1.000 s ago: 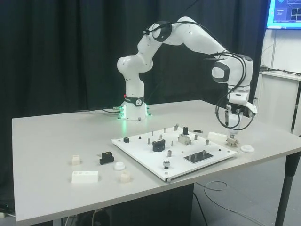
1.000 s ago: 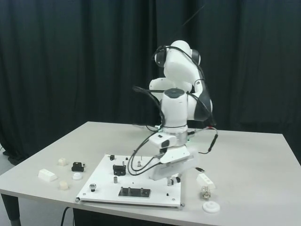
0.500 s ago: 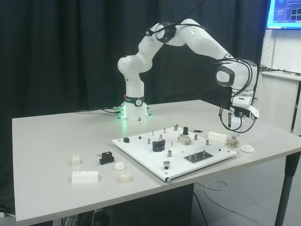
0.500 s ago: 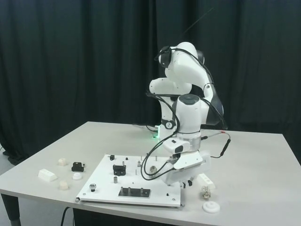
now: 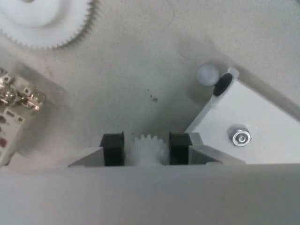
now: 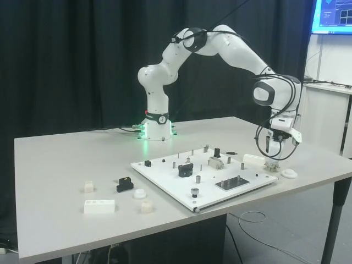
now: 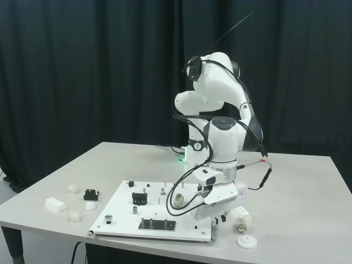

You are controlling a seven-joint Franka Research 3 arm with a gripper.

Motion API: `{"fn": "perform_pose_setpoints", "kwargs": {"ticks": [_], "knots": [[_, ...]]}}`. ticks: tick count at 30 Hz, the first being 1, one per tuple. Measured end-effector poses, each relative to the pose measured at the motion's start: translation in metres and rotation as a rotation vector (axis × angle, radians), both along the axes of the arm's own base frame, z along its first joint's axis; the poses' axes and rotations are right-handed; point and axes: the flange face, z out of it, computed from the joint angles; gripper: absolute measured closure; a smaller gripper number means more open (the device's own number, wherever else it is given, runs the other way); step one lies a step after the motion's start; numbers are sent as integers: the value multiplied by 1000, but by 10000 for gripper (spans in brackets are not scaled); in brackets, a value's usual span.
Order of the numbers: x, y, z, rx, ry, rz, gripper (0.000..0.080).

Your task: Place small gear.

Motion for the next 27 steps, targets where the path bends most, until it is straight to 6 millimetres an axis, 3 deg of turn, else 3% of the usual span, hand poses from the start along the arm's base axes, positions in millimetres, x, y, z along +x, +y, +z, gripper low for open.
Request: {"fn": "perform_pose_setpoints", "kwargs": {"ticks": [10,11,16,17,22,23,27], "knots": [[-2,3,-2,3,7,0,603],[-2,4,-2,4,9,0,399],[-5,9,-4,9,18,-3,399],[-5,10,-4,10,19,-4,121],[-7,14,-4,13,23,-9,121],[-7,15,-4,14,24,-10,26],[-8,18,-4,15,26,-15,26]]}}
